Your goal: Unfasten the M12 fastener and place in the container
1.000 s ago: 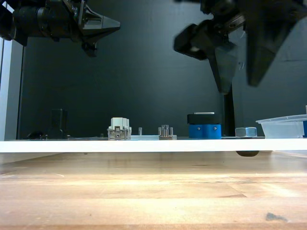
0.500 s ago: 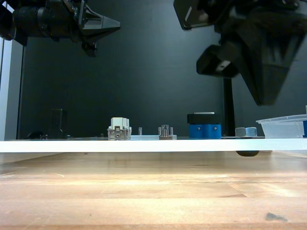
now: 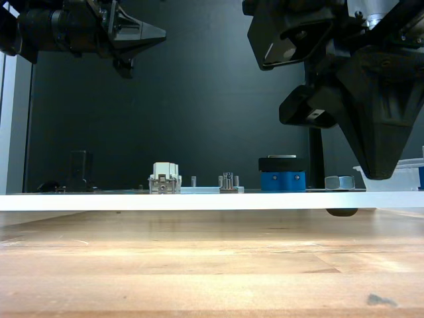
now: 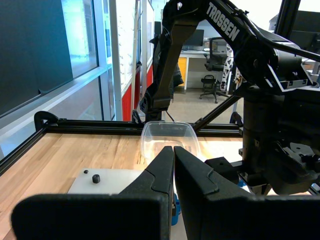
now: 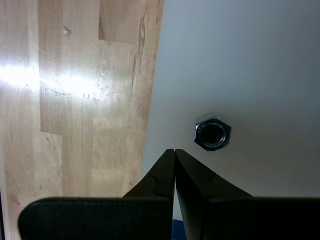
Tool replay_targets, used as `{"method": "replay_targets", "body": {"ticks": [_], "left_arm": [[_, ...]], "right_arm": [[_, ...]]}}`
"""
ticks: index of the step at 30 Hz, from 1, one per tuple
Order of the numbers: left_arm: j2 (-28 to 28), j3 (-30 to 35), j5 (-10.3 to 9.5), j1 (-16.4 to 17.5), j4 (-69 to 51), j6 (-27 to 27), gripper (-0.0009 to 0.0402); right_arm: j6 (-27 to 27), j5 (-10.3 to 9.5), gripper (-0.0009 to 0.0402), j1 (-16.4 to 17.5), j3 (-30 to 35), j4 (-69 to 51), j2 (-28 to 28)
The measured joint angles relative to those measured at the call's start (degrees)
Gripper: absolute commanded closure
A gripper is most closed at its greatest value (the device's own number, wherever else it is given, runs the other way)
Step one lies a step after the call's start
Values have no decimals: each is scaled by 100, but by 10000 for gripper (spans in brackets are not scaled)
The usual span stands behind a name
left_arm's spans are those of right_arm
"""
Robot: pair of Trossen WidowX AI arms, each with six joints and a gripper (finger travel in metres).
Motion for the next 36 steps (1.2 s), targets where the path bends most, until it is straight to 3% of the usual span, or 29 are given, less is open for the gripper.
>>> {"method": "replay_targets", "body": {"ticks": [6, 9, 11, 13, 15, 17, 20, 22, 27, 31, 33, 36], "left_arm": [[0, 2, 0, 0, 2, 0, 393], [0, 2, 2, 0, 2, 0, 393], [0, 2, 2, 0, 2, 0, 393], [0, 0, 0, 0, 4, 2, 393], [0, 2, 0, 0, 0, 0, 393], [0, 2, 2, 0, 4, 2, 393], [0, 0, 0, 0, -2, 0, 393], [0, 0, 2, 0, 2, 2, 393], [0, 0, 0, 0, 4, 0, 393], [0, 2, 2, 0, 2, 0, 393], [0, 2, 0, 0, 4, 0, 393], [0, 0, 0, 0, -2, 2, 393]], "right_arm": [[-2, 15, 393, -4, -107, 149, 2], [-15, 164, 393, -13, -118, 153, 2], [44, 636, 393, -7, -122, 20, -11], [195, 1412, 393, 2, -131, -129, -74], [426, 2028, 393, -15, -114, -398, -170], [564, 2299, 393, -28, -90, -540, -249], [649, 2192, 393, -4, -83, -592, -297], [717, 1932, 393, 0, -83, -605, -328], [761, 927, 393, -20, -15, -605, -352], [772, 264, 393, 7, 26, -398, -354], [765, 157, 393, 7, 26, -299, -326], [754, 162, 393, 24, 26, -188, -232]]}}
